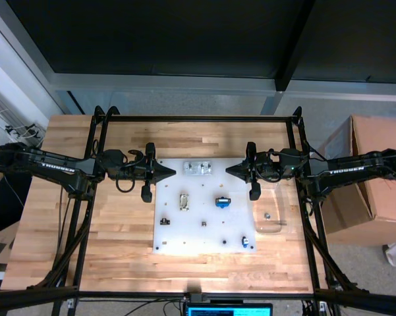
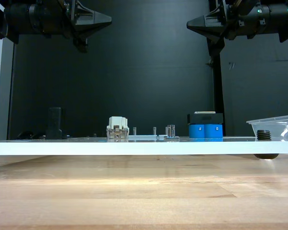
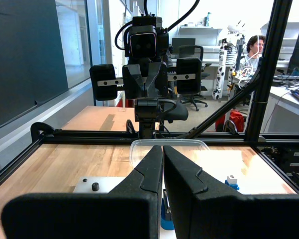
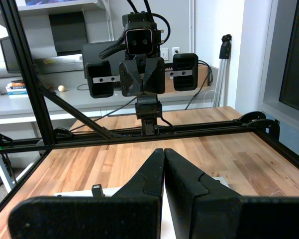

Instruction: Pick the M12 nut and place it on its threads and fasten

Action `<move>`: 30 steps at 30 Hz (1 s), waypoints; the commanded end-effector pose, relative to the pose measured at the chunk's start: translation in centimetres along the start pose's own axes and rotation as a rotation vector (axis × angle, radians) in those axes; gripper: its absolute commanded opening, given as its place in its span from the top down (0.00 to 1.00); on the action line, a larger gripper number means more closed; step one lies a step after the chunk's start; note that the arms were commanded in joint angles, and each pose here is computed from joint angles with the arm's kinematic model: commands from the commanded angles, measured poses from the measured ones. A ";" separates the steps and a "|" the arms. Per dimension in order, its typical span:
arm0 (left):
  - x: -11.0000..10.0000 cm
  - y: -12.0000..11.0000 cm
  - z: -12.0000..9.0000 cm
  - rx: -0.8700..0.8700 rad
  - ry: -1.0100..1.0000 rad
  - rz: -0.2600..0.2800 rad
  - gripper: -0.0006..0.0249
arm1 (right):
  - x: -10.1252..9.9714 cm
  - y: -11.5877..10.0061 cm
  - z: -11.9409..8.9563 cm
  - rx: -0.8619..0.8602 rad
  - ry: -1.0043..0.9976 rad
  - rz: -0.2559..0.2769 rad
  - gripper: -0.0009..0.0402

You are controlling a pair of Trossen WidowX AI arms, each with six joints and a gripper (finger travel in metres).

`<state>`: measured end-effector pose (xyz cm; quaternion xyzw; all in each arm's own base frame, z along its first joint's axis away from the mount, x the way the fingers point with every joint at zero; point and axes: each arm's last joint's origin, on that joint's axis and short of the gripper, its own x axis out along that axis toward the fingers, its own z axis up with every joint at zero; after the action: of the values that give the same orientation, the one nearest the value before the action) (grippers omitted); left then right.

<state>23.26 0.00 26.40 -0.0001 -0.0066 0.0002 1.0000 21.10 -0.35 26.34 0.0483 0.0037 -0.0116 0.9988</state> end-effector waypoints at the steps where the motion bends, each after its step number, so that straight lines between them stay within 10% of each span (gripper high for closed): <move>1: 0.0 0.0 0.0 0.000 0.000 0.000 0.98 | 0.0 0.0 0.0 0.000 -0.001 0.000 0.98; 30: 0.0 0.0 0.0 0.000 0.000 0.000 0.98 | 0.1 0.2 0.6 -0.011 -0.045 0.053 0.98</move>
<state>23.26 0.00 26.41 -0.0001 -0.0068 0.0002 1.0000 21.26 -0.29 26.80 0.0461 -0.0223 -0.0013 0.9987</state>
